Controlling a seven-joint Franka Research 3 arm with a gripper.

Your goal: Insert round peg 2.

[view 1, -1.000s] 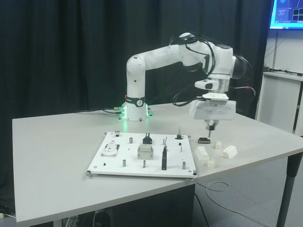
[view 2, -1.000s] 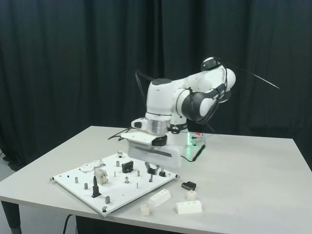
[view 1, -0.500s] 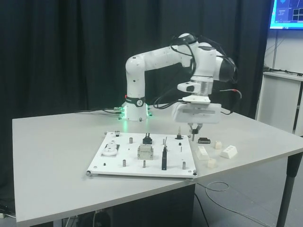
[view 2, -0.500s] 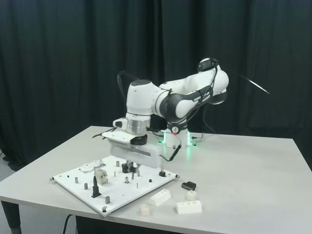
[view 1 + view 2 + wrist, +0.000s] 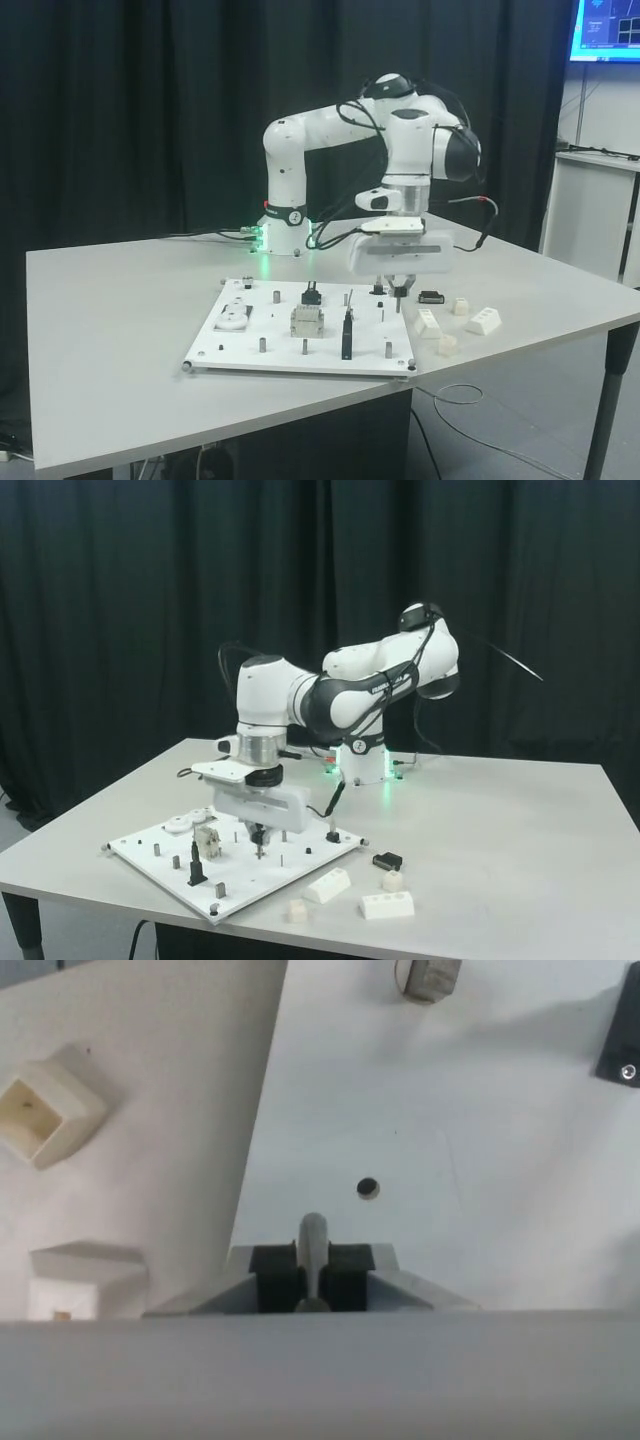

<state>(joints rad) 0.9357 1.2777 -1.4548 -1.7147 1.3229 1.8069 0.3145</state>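
Gripper (image 5: 311,1278), wrist view: I see it clamped on the round peg (image 5: 312,1250), peg axis running along the fingers; the black hole (image 5: 368,1188) lies at one o'clock of the tip (near, not aligned).
First room view: peg (image 5: 398,297) upright over the white board (image 5: 240,350).
Second room view: gripper (image 5: 260,842) low above the board (image 5: 240,885).

This is a robotics lab or test room. A white robot arm (image 5: 330,120) is bolted to a plain grey table (image 5: 110,310) with a green light glowing at its base, and black curtains (image 5: 120,610) hang all around as a backdrop. A white practice board (image 5: 300,330) studded with small pegs and connectors lies on the table, loose white blocks (image 5: 385,905) sit beside it, and a lit screen (image 5: 607,30) hangs on the wall in the corner.
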